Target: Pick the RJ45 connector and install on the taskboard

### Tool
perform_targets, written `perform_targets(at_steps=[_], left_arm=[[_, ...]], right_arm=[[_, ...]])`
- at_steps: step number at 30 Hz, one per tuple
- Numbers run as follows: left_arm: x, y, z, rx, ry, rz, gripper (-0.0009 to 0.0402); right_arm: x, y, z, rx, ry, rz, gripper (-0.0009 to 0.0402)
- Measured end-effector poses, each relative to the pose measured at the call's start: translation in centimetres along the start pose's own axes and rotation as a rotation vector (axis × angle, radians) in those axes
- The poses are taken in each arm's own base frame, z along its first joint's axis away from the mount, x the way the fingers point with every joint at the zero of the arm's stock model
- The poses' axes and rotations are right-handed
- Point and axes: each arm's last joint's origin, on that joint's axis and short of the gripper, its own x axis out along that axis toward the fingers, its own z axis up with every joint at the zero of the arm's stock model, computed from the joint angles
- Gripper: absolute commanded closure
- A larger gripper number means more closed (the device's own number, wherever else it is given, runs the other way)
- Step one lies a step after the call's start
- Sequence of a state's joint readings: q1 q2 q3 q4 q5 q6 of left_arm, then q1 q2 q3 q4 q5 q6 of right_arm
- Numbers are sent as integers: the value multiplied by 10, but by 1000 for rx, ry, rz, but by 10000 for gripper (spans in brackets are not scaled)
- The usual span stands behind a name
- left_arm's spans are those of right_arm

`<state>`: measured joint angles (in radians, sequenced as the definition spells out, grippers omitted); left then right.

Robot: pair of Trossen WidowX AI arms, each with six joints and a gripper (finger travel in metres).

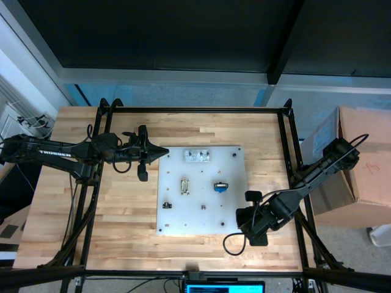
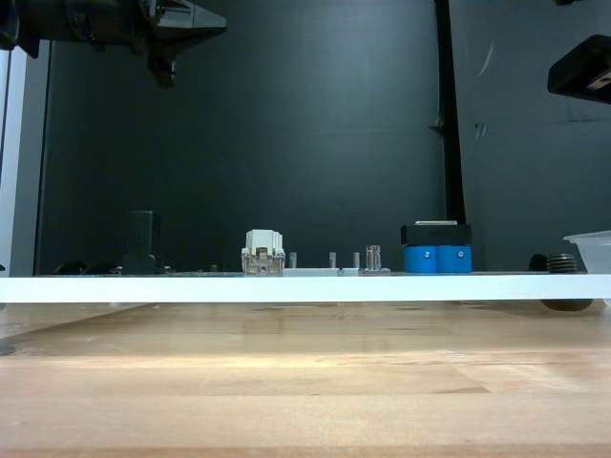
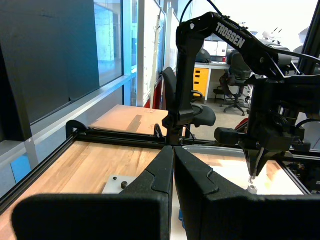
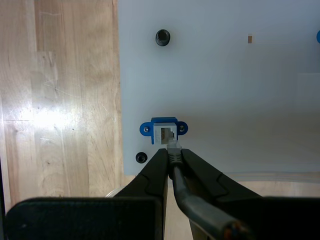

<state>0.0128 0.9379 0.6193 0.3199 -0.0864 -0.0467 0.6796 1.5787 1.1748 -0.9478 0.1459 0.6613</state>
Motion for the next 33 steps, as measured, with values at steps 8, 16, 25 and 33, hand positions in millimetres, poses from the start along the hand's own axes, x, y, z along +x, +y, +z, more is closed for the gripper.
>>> perform_targets(at_steps=[8,16,25,33], left_arm=[[0,0,0,0,0,0,393],[0,0,0,0,0,0,393],[0,0,0,0,0,0,393],[0,0,0,0,0,0,393]], right_arm=[[2,3,8,-12,-1,5,393],[4,3,8,-10,5,3,393],[7,2,6,-11,6,2,393],[8,2,6,-11,7,2,393]])
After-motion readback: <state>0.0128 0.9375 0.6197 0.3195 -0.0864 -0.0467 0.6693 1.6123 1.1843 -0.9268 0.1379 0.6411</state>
